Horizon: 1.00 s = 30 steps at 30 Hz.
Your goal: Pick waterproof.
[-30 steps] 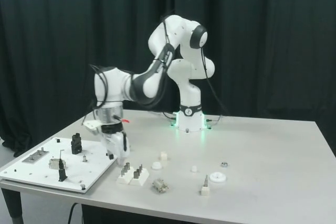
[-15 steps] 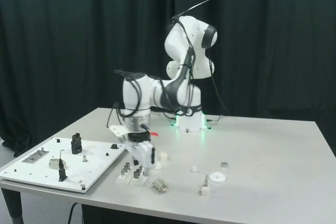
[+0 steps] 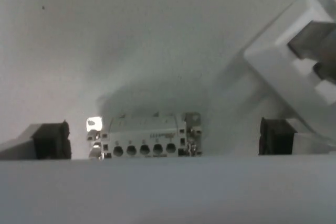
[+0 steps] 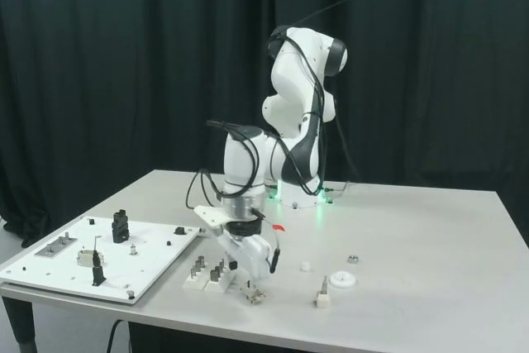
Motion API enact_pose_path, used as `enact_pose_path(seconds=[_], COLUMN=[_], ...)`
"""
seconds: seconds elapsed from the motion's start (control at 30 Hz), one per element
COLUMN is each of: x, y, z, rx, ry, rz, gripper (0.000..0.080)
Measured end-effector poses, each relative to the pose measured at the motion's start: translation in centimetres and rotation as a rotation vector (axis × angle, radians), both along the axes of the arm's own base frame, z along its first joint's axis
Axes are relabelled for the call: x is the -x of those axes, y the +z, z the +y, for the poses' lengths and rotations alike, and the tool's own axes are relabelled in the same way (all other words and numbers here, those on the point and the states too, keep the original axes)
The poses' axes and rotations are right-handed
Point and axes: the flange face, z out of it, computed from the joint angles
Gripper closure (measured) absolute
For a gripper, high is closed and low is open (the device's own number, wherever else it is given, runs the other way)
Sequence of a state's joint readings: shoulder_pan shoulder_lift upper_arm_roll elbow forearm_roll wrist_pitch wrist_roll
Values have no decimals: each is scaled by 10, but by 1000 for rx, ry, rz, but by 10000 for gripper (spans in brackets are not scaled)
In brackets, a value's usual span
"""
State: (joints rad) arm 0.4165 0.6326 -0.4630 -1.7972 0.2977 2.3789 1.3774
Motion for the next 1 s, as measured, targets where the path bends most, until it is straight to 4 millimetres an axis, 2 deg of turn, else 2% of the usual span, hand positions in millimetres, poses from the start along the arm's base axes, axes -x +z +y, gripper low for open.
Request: enact_pose_path(seconds=[0.53, 1.0], x=[10, 17], y=[-21, -37], z=[10, 9], rx=[-12, -20], ry=[-47, -87], rz=[-40, -70], gripper=[3, 3])
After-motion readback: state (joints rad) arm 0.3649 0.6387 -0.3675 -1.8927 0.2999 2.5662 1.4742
